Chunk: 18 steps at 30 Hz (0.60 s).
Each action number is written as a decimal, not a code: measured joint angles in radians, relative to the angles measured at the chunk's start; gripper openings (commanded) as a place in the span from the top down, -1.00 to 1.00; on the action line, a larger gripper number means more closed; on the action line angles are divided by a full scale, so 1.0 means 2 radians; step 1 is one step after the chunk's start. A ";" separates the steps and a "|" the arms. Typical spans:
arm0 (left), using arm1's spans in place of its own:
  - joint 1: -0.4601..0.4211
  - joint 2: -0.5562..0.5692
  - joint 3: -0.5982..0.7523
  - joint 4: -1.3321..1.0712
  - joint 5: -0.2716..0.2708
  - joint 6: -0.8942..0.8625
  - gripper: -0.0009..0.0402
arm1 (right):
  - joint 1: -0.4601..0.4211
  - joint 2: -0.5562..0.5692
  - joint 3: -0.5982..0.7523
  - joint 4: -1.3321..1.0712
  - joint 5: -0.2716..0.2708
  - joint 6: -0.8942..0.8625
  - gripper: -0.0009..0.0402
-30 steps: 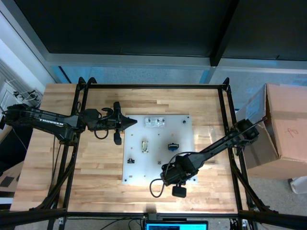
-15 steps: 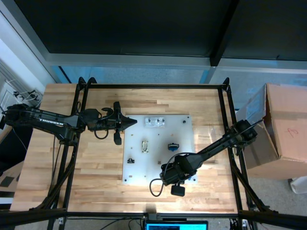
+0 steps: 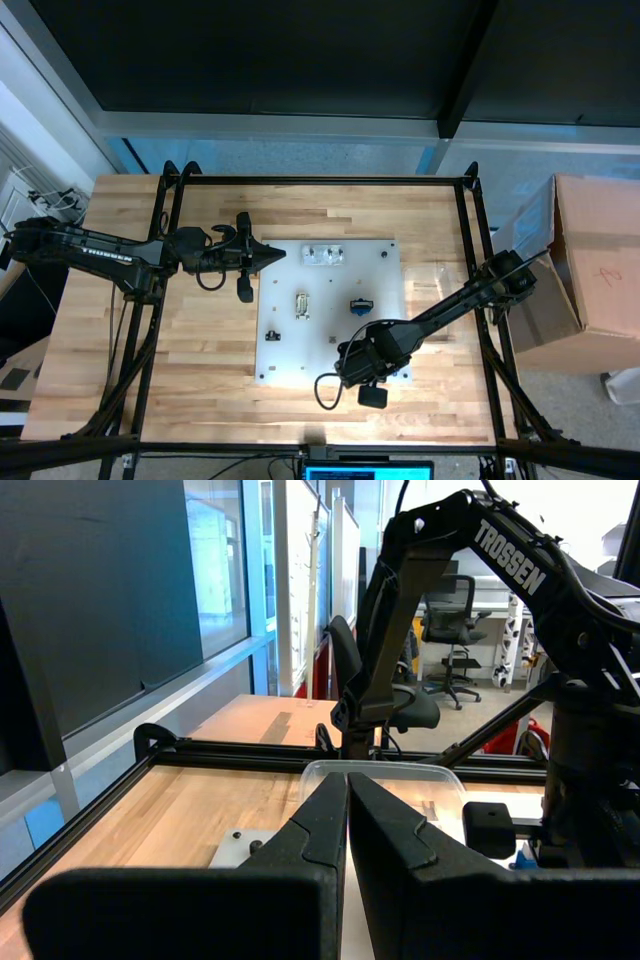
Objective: Unfasten the M12 nut and place it in the container
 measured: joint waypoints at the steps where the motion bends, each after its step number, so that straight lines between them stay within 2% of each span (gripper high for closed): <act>1: 0.000 0.000 0.000 0.000 0.000 0.000 0.96 | 0.000 0.000 0.000 0.000 0.000 0.000 0.96; 5: 0.000 0.000 0.000 0.000 0.000 0.000 0.96 | 0.000 -0.001 0.000 -0.001 0.004 -0.003 0.96; 6: 0.000 0.000 0.000 0.000 0.000 0.000 0.96 | -0.001 -0.003 0.000 -0.009 0.018 -0.007 0.96; 7: 0.000 0.000 0.000 0.000 0.000 0.000 0.96 | 0.000 -0.006 0.000 -0.026 0.056 0.000 0.96; 8: 0.000 0.000 0.000 0.000 0.000 0.000 0.96 | 0.001 -0.009 0.001 -0.050 0.114 0.023 0.96; 9: 0.000 0.000 0.000 0.000 0.000 0.000 0.96 | 0.001 -0.013 0.004 -0.074 0.154 0.046 0.96; 10: 0.000 0.000 0.000 0.000 0.000 0.000 0.96 | 0.001 -0.019 0.006 -0.088 0.176 0.053 0.96; 11: 0.000 0.000 0.000 0.000 0.000 0.000 0.96 | -0.001 -0.025 0.008 -0.092 0.178 0.053 0.96; 18: 0.000 0.000 0.000 0.000 0.000 0.000 0.96 | 0.002 -0.044 0.008 -0.102 0.149 0.053 0.96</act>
